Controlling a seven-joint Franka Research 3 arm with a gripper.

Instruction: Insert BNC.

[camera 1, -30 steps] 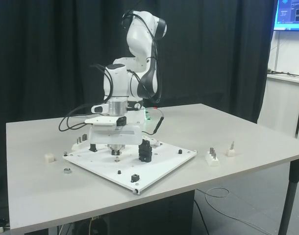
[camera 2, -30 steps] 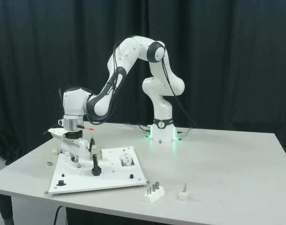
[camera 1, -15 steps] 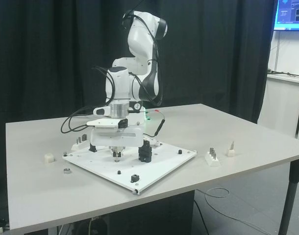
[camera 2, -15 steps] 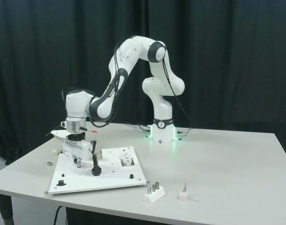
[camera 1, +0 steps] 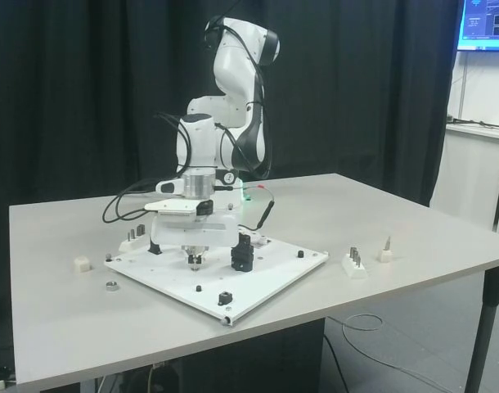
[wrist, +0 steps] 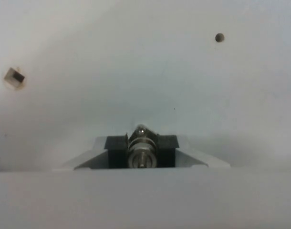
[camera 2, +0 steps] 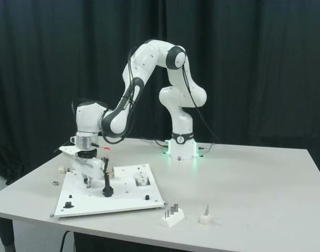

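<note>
In the wrist view a grey metal BNC connector point(wrist: 142, 151) sits between my two black finger pads point(wrist: 116, 151), so my gripper point(wrist: 142, 157) is shut on it. Below it lies the white board point(wrist: 150, 86), with a small round hole point(wrist: 219, 37) and a small square fitting point(wrist: 14, 77) further off. Both room views show the gripper point(camera 1: 193, 259) point(camera 2: 88, 182) pointing straight down, its tip just above the white board point(camera 1: 270, 270) point(camera 2: 131, 202). Whether the connector touches the board is hidden.
A black upright part point(camera 1: 242, 250) point(camera 2: 107, 185) stands on the board close beside the gripper. A small black block point(camera 1: 225, 296) sits near the board's front corner. On the table lie a white cube point(camera 1: 83, 263), a nut point(camera 1: 112, 285), a pin holder point(camera 1: 355, 262) and a peg holder point(camera 1: 385, 250).
The gripper has shifted a little across the board towards the black upright part and come slightly lower. It stays shut on the connector.
</note>
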